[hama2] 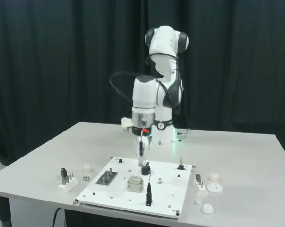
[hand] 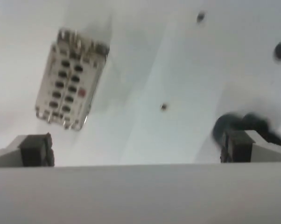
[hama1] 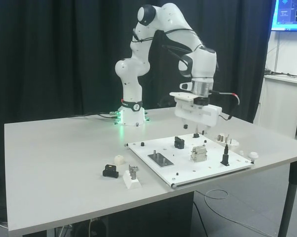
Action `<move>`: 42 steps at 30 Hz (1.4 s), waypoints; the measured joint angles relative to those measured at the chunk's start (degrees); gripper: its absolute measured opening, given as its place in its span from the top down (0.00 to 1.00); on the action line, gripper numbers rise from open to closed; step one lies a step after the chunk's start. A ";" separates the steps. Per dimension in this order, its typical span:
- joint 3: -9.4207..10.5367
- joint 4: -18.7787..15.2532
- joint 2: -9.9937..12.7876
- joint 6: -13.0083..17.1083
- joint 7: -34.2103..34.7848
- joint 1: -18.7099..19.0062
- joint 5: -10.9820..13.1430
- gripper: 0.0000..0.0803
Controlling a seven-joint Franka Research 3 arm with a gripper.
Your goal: Pick D-SUB.
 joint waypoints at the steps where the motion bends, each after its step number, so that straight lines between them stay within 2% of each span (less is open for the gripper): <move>1: 0.00 0.20 -0.39 -0.60 -0.76 -0.38 -0.58 0.00; 9: -0.01 2.09 -3.01 -5.63 -12.56 -3.76 -4.65 0.00; 13: -0.01 2.83 -3.80 -7.26 -19.36 -5.22 -4.80 0.00; 21: -0.02 3.59 -4.70 -9.51 -28.76 -7.44 -4.92 0.00; 29: -0.02 3.68 -5.31 -11.28 -38.57 -9.59 -6.97 0.00; 42: -0.02 3.58 -6.57 -12.43 -65.83 -12.51 -7.85 0.00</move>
